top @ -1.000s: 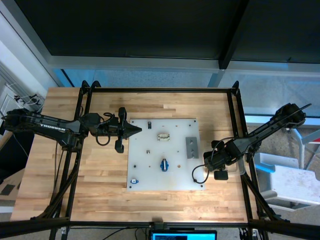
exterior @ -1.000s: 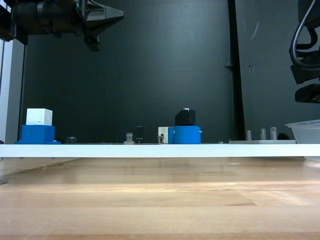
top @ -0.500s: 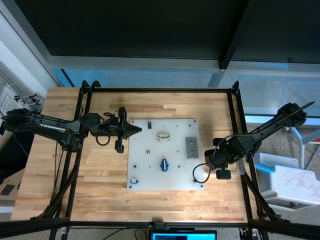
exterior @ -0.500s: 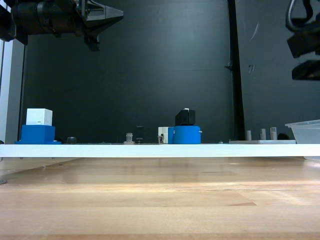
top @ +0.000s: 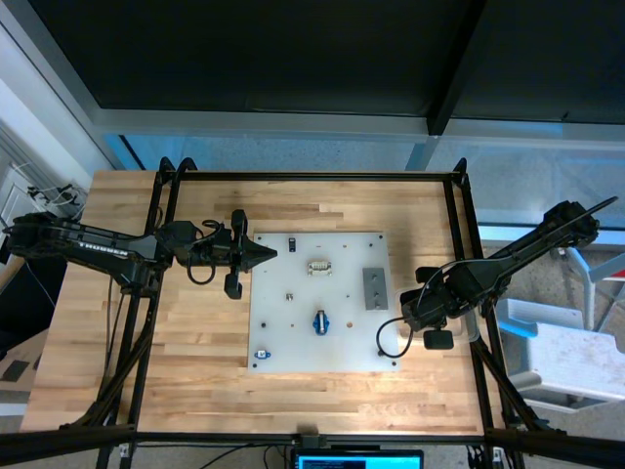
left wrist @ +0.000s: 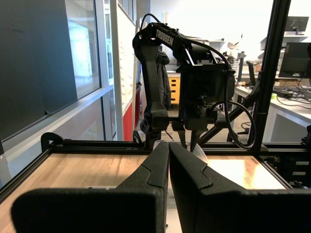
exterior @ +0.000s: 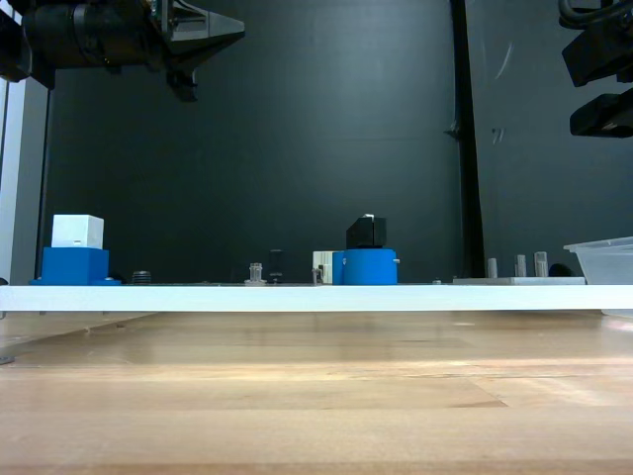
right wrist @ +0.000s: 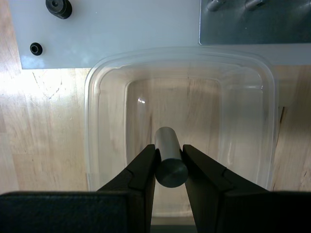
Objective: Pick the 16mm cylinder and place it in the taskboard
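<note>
The 16mm cylinder, a short dull-grey metal stub, hangs over the clear tray with my right gripper shut on it. In the high view that gripper is just off the right edge of the taskboard, a white square plate. The board's edge also runs across the low view. My left gripper is parked high above the board's left edge, its fingers pressed together on nothing.
A grey block with pins sits on the board's right side, close to the tray. A blue fitting stands mid-board and a white cube on a blue base near the front left. Black frame rails border the table.
The right gripper has risen with the cylinder, climbing towards the top of the low view. The left arm has not moved.
</note>
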